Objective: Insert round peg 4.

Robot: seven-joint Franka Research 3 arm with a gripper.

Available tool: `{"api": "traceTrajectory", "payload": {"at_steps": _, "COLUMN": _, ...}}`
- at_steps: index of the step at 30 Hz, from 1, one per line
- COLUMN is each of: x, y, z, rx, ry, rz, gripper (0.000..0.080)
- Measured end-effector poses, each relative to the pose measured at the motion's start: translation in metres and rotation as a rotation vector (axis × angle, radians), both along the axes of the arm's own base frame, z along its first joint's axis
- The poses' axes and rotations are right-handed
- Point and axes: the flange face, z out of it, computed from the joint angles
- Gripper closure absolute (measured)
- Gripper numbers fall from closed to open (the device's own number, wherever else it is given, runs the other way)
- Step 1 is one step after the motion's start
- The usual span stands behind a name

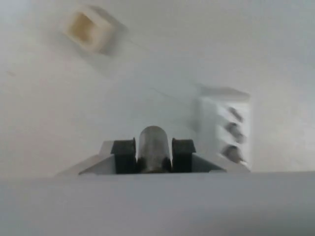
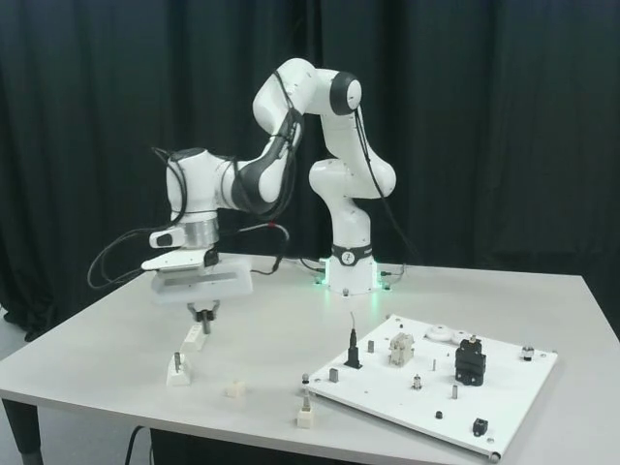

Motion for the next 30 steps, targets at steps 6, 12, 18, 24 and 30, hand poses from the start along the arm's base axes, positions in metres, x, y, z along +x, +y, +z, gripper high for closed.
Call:
{"api": "traceTrajectory", "payload": {"at_steps": 6, "x": 0.007, "y": 0.043, "z": 0.012, "rx": 0.016, "ry": 0.022, "rz": -0.038, "gripper": 0.065}}
{"api": "traceTrajectory", "payload": {"at_steps": 12, "x": 0.011, "y": 0.082, "z": 0.027, "rx": 0.023, "ry": 0.032, "rz": -0.073, "gripper": 0.065}}
{"api": "traceTrajectory", "payload": {"at_steps": 18, "x": 0.012, "y": 0.115, "z": 0.043, "rx": 0.02, "ry": 0.034, "rz": -0.141, "gripper": 0.065}}
{"api": "traceTrajectory", "payload": {"at_steps": 24, "x": 0.009, "y": 0.139, "z": 0.06, "rx": -0.003, "ry": 0.042, "rz": -0.258, "gripper": 0.065}}
{"api": "traceTrajectory", "payload": {"at_steps": 30, "x": 0.006, "y": 0.158, "z": 0.074, "rx": -0.032, "ry": 0.044, "rz": -0.388, "gripper": 0.065}}
